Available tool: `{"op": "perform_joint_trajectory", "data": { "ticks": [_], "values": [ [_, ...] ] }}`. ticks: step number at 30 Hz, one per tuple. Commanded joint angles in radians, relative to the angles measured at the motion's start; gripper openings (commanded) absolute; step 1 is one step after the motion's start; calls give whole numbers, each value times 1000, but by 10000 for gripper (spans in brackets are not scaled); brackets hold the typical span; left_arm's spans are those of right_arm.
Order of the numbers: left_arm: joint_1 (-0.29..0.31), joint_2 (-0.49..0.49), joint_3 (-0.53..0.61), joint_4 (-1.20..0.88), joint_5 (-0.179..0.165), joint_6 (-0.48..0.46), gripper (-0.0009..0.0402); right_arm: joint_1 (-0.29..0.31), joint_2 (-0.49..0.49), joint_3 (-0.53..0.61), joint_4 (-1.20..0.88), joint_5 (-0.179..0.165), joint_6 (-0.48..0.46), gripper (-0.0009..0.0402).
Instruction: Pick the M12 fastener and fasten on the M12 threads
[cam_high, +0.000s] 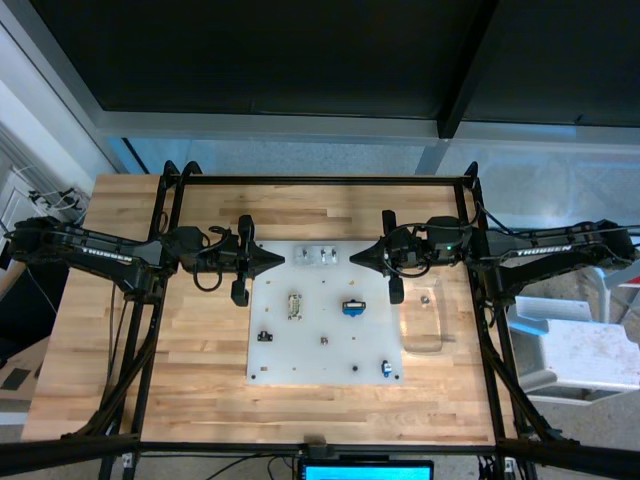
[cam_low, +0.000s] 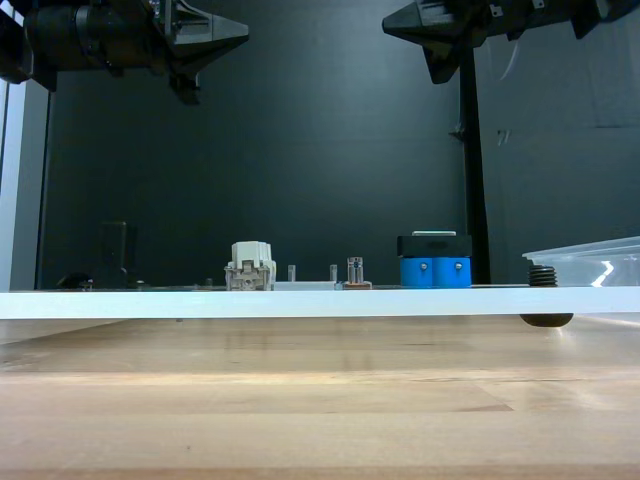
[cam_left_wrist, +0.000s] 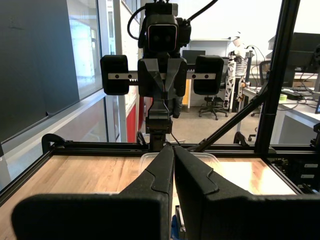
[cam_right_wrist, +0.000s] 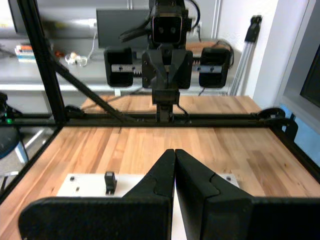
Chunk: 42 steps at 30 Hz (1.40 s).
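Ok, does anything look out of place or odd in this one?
Nothing stands out. The nut lies in the clear tray, the stud stands upright with its ribs bare, and the left hand and right hand hang shut, high above the far part of the white board.

Both grippers hang high over the far edge of the white board (cam_high: 300, 355). The left gripper (cam_high: 283, 260) and the right gripper (cam_high: 352, 257) point at each other across a clear gap, each with its fingers pressed together. Below them the air is open down to the board. Low obstacles stand mid-board, well apart: a grey connector (cam_high: 295, 306), a blue connector (cam_high: 353, 307) and a silver post (cam_high: 323, 340). Just right of the board, the clear tray (cam_high: 440, 335) is open from above. The black stud (cam_low: 542, 275) stands unobstructed at the near right.
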Motion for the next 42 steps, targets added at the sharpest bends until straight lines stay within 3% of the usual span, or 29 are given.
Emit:
{"op": "perform_joint_trajectory", "data": {
  "ticks": [1,10,18,25,28,35,42],
  "values": [
    [0,0,0,0,0,0,0,0,0,45,-145,-19,-30,0],
    [0,0,0,0,0,0,0,1,1,236,-694,-52,-201,0],
    [0,0,0,0,0,0,0,3,35,345,-1052,-78,-395,0],
    [0,0,0,0,0,0,0,4,56,352,-1298,-76,-581,0],
    [0,0,0,0,0,0,0,4,74,350,-1365,-41,-629,0],
    [0,0,0,0,0,0,0,5,115,314,-1443,-16,-755,0],
    [0,0,0,0,0,0,0,7,115,227,-1432,-5,-777,4]
  ]
}}
